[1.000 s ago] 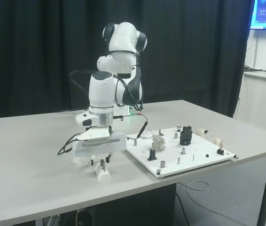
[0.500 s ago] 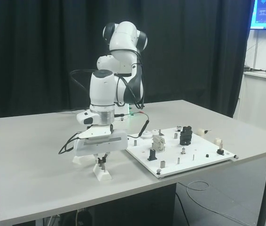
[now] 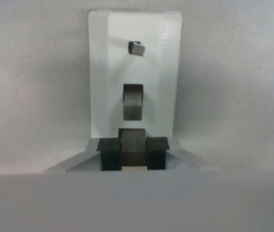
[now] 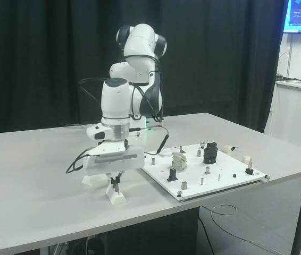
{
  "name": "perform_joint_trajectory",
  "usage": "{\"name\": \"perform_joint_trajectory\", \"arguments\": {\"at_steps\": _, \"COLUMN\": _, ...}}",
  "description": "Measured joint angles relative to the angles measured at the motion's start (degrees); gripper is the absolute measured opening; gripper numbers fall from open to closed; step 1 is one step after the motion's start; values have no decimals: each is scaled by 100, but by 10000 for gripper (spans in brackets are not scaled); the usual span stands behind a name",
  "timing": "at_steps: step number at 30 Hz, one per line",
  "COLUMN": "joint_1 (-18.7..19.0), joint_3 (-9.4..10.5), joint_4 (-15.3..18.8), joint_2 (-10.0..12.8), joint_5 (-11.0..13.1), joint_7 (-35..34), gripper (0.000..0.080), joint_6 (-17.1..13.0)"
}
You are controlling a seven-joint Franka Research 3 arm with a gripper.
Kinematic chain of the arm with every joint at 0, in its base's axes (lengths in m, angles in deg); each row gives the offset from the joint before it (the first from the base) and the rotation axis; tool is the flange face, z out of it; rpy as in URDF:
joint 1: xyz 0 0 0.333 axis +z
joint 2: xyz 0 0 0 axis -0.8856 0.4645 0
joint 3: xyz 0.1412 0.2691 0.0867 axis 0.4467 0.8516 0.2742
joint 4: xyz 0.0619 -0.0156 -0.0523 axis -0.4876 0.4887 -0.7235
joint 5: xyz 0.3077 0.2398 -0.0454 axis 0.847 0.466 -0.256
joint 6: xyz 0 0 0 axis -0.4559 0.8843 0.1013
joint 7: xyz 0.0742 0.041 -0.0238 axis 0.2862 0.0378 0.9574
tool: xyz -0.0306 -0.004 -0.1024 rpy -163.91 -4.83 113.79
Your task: Pick square peg 3.
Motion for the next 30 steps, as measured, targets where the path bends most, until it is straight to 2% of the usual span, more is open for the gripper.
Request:
{"name": "perform_joint_trajectory", "arguments": {"at_steps": 7, "joint_1": 2, "joint_3": -72, "joint_4": 0, "joint_2": -95, "joint_5": 0, "joint_7": 0, "gripper": 106, "joint_6": 113}}
{"name": "perform_joint_trajectory", "arguments": {"at_steps": 19, "joint_1": 20, "joint_3": -214, "joint_4": -3, "joint_2": -358, "joint_5": 0, "joint_7": 0, "gripper": 106, "joint_6": 511}}
{"name": "perform_joint_trajectory", "arguments": {"at_steps": 30, "joint_1": 48, "joint_3": -274, "joint_4": -3, "joint_2": -476, "joint_5": 0, "joint_7": 0, "gripper": 106, "joint_6": 652}}
